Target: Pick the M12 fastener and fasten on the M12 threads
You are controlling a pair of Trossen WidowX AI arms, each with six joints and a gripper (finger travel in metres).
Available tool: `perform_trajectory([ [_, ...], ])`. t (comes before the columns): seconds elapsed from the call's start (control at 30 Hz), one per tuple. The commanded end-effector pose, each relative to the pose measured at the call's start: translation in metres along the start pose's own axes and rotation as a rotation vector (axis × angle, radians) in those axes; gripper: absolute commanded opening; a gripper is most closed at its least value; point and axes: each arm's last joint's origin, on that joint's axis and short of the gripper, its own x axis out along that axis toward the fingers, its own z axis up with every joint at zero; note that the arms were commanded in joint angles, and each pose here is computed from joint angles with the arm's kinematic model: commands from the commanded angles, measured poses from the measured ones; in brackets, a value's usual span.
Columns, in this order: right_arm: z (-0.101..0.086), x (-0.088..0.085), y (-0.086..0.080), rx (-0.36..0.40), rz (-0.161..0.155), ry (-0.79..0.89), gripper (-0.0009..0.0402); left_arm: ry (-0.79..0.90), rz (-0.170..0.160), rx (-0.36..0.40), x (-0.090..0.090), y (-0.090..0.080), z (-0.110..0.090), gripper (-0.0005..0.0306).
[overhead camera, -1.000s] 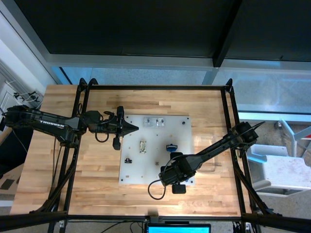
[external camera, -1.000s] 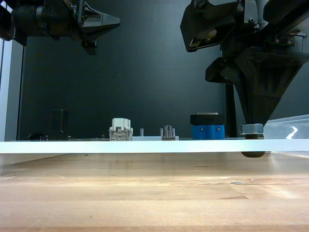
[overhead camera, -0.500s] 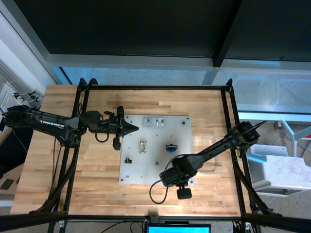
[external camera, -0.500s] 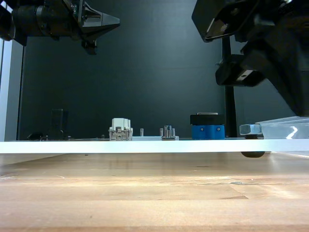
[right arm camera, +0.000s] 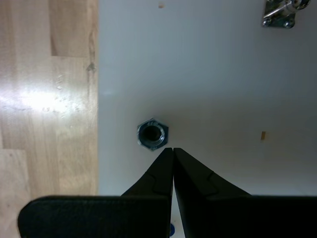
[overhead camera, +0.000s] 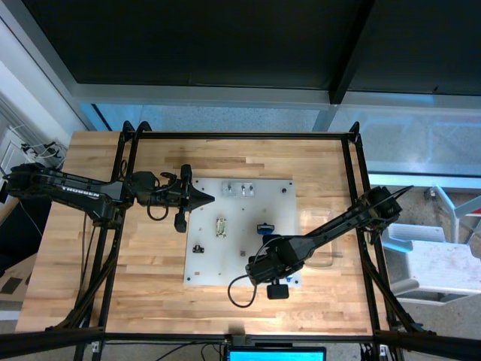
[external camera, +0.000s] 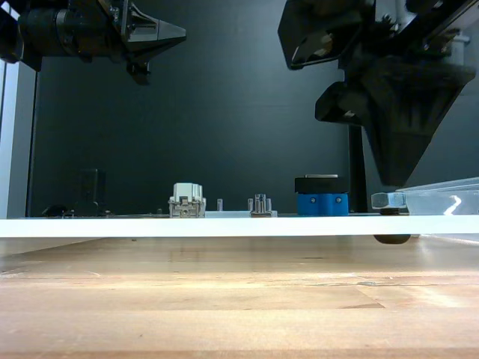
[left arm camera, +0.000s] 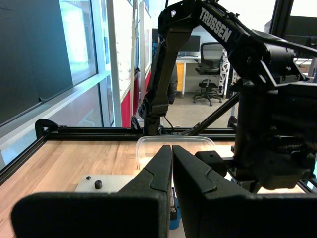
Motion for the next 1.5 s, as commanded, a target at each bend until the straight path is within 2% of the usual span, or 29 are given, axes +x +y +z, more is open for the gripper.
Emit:
perform_trajectory([
  [0.03,0.001,0.0,-0.001,0.017,-0.003,-0.006,0.0,-0.001,0.0,0.0,0.0,0.0,0.0,0.0],
  [0.1,0.001,0.0,-0.001,0.033,-0.005,-0.006,0.0,-0.001,0.0,0.0,0.0,0.0,0.0,0.0],
  [0.23,0.0,0.003,-0.003,0.039,-0.049,-0.017,0.0,-0.001,0.0,0.0,0.0,0.0,0.0,0.0],
  [0.53,-0.004,0.013,-0.004,0.044,-0.039,-0.027,0.0,-0.001,0.0,0.0,0.0,0.0,0.0,0.0],
  [0.63,-0.003,0.012,-0.004,0.044,-0.027,-0.025,0.0,-0.001,0.0,0.0,0.0,0.0,0.0,0.0],
  [0.67,-0.003,0.011,-0.003,0.044,-0.013,-0.022,0.0,-0.001,0.0,0.0,0.0,0.0,0.0,0.0],
  [0.7,-0.003,0.011,-0.002,0.041,0.021,-0.008,0.0,-0.001,0.0,0.0,0.0,0.0,0.0,0.0],
  [0.73,-0.004,0.011,-0.001,0.038,0.072,0.014,0.0,-0.001,0.0,0.0,0.0,0.0,0.0,0.0],
  [0.83,-0.007,0.007,0.004,0.011,0.256,0.09,0.0,-0.001,0.0,0.0,0.0,0.0,0.0,0.0],
  [0.87,-0.007,0.006,0.005,0.003,0.287,0.1,0.0,-0.001,0.0,0.0,0.0,0.0,0.0,0.0],
  [0.9,-0.008,0.004,0.004,0.001,0.281,0.097,0.0,-0.001,0.0,0.0,0.0,0.0,0.0,0.0],
  [1.0,-0.008,0.002,0.001,0.022,0.191,0.068,0.0,-0.001,0.0,0.0,0.0,0.0,0.0,0.0],
  [1.03,-0.008,0.001,0.001,0.024,0.177,0.062,0.0,-0.001,0.0,0.0,0.0,0.0,0.0,0.0],
  [1.17,-0.008,0.0,0.001,0.039,0.168,0.055,0.0,-0.001,0.0,0.0,0.0,0.0,0.0,0.0],
  [1.23,-0.006,-0.003,0.0,0.043,0.135,0.028,0.0,-0.001,0.0,0.0,0.0,0.0,0.0,0.0],
  [1.33,-0.003,-0.011,-0.002,0.041,0.068,-0.009,0.0,-0.001,0.0,0.0,0.0,0.0,0.0,0.0],
  [1.43,0.0,-0.013,-0.004,0.042,0.021,-0.037,0.0,-0.001,0.0,0.0,0.0,0.0,0.0,0.0],
  [1.5,0.002,-0.01,-0.008,0.048,0.005,-0.037,0.0,-0.002,0.0,0.0,0.0,0.0,0.0,0.0],
])
